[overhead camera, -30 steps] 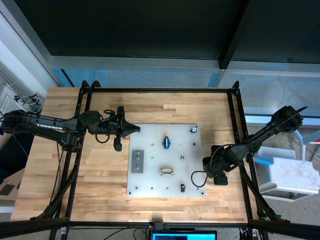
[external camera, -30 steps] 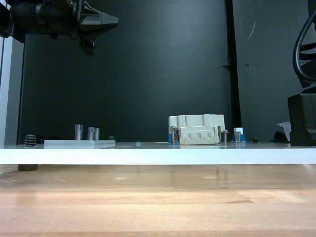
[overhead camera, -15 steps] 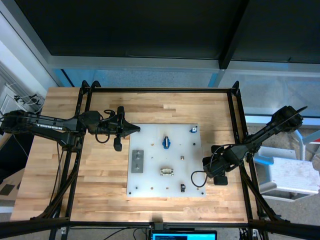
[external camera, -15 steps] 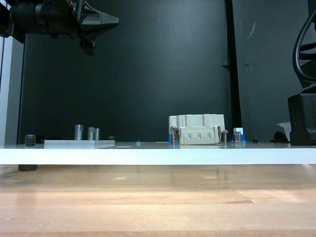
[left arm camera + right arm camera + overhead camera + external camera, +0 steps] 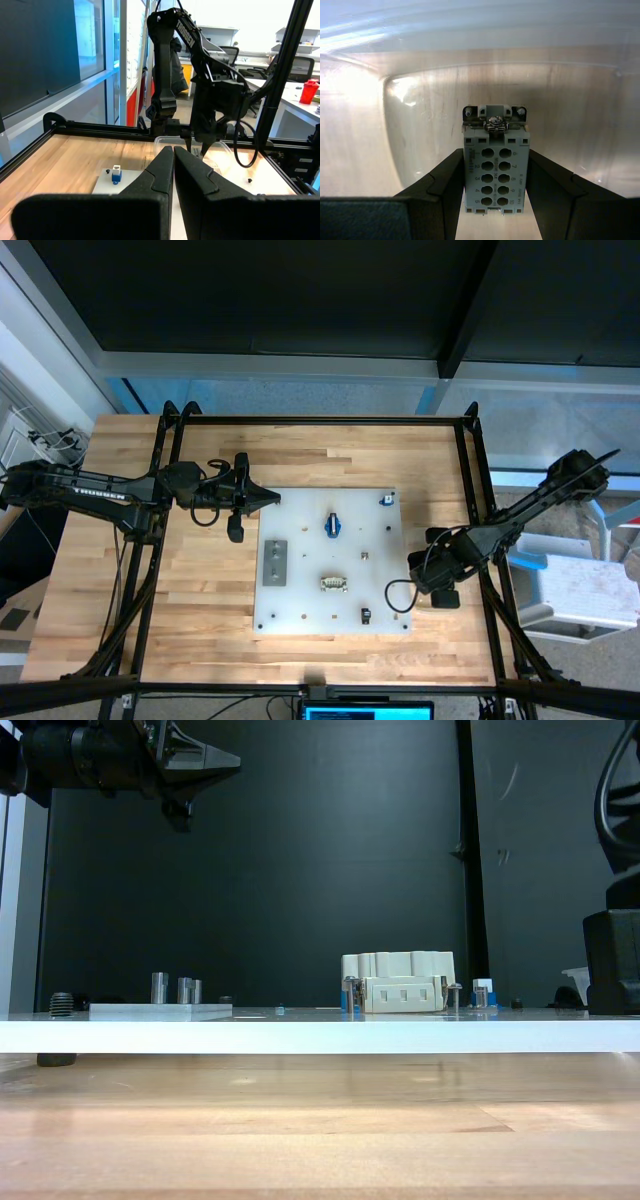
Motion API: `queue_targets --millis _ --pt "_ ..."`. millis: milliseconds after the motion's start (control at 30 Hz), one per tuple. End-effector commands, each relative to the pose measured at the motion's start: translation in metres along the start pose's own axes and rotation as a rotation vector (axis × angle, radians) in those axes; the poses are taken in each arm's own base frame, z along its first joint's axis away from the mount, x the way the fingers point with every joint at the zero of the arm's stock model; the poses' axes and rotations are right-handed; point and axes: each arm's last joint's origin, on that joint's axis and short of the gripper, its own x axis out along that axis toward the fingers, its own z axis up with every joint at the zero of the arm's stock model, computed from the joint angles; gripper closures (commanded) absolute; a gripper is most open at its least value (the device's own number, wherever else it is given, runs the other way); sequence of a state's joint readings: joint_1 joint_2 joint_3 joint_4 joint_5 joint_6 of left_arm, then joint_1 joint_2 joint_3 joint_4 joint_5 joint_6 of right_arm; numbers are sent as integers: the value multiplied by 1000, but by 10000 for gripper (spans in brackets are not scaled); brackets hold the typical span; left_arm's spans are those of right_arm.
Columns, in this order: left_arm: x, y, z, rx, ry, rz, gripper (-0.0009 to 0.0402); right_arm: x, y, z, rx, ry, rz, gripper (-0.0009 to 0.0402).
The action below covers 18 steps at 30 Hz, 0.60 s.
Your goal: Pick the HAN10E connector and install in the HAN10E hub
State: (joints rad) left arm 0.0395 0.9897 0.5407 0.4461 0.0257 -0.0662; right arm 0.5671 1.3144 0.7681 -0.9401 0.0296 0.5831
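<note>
Your HAN10E hub (image 5: 334, 584) is sitting near the task board's (image 5: 300, 620) near edge. Off the board's right edge, your right hand (image 5: 496, 172) is pinching the HAN10E connector (image 5: 496, 145) by its sides. Lowered askew, it could pivot and jam. Your left hand (image 5: 173, 165), pressed together, is hovering by the board's far-left corner.

Grey block (image 5: 276, 562), blue piece (image 5: 332, 524) on board (image 5: 305, 540)

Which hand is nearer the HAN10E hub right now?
Right. The right hand, holding the HAN10E connector, is at the right edge of the board, right of the HAN10E hub; the left hand hovers high at the board's far-left corner.
</note>
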Motion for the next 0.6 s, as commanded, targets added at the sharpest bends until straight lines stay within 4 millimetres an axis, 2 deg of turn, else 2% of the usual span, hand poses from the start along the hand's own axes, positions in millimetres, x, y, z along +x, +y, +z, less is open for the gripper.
queue_targets --millis 33,433,600 --pt "0 0 0 0 0 0 393 -14 0 1 0 -14 9 389" --pt "0 0 0 0 0 0 393 -76 2 8 -15 -23 9 389" --pt "0 0 0 0 0 0 393 -87 2 8 -15 -22 7 389"
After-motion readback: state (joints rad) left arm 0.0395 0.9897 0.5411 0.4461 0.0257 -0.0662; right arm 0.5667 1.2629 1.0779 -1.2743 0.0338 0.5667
